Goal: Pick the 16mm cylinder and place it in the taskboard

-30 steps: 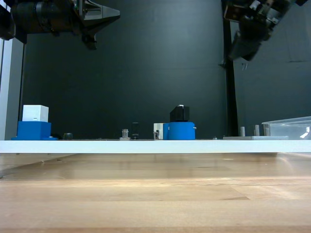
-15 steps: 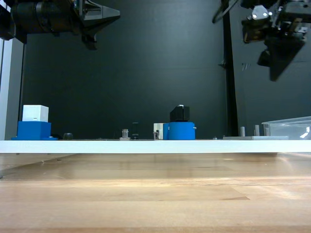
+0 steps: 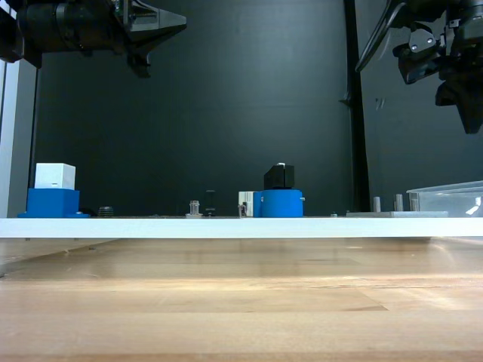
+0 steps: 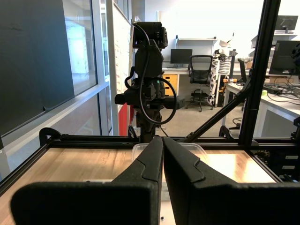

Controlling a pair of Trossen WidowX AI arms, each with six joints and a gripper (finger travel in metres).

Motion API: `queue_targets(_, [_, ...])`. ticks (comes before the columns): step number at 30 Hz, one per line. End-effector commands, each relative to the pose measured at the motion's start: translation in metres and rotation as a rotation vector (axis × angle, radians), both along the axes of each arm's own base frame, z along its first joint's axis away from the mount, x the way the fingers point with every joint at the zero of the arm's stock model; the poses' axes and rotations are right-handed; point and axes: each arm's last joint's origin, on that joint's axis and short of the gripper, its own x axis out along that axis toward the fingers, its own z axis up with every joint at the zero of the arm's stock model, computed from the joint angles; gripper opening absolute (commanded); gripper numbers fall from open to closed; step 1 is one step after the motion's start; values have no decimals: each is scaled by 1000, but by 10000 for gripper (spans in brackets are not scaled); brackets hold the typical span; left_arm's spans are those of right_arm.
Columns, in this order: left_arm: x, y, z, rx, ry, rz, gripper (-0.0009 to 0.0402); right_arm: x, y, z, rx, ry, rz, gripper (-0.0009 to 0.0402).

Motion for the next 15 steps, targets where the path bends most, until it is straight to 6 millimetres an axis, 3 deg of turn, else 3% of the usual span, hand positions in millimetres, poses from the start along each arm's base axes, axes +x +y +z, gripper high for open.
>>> queue_targets(1, [0, 0, 0, 0, 0, 0, 0, 0, 0, -3, 6, 15, -44, 0])
queue_targets(9, [0, 0, 0, 0, 0, 0, 0, 3, -1, -9, -25, 50, -83, 12])
queue_targets(15, [0, 0, 0, 0, 0, 0, 0, 4, -1, -14, -9, 89, -132, 82])
